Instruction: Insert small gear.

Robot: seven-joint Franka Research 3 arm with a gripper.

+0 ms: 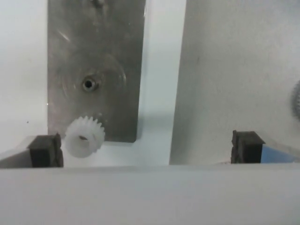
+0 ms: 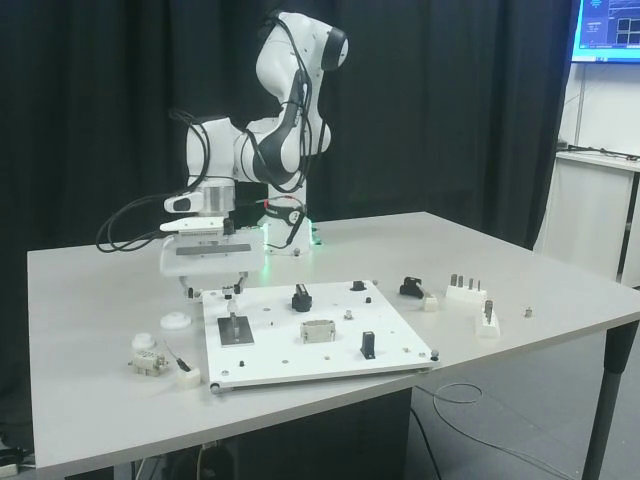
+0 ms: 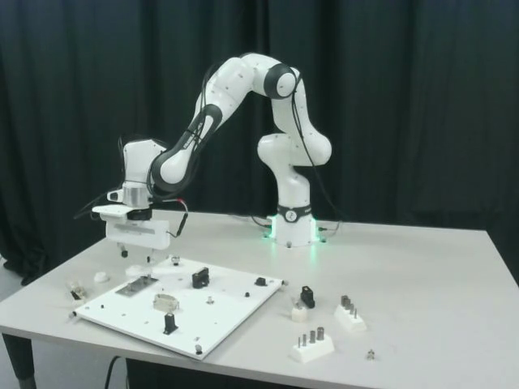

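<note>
Jaws spread wide, holding nothing: the gripper (image 1: 147, 147) shows its two black fingertips (image 1: 46, 150) far apart at the lower left and lower right of the wrist frame. The small white gear (image 1: 85, 136) sits at lower left, at the corner of the grey metal plate (image 1: 93, 56), just beside the left fingertip and not between the two.

My read: the grasp isn't made yet. Shift sideways to centre the gear between the tips before closing, otherwise the near tip will just nudge it. The target is probably the hole (image 1: 88, 84) in the plate, near the gear.

Clearance: in the first room view the gripper hovers over the back-left edge of the white board (image 2: 310, 350). Black fixtures (image 2: 300, 298) stand further right on the board, well apart. A post (image 2: 232, 326) stands close by; avoid it.
</note>
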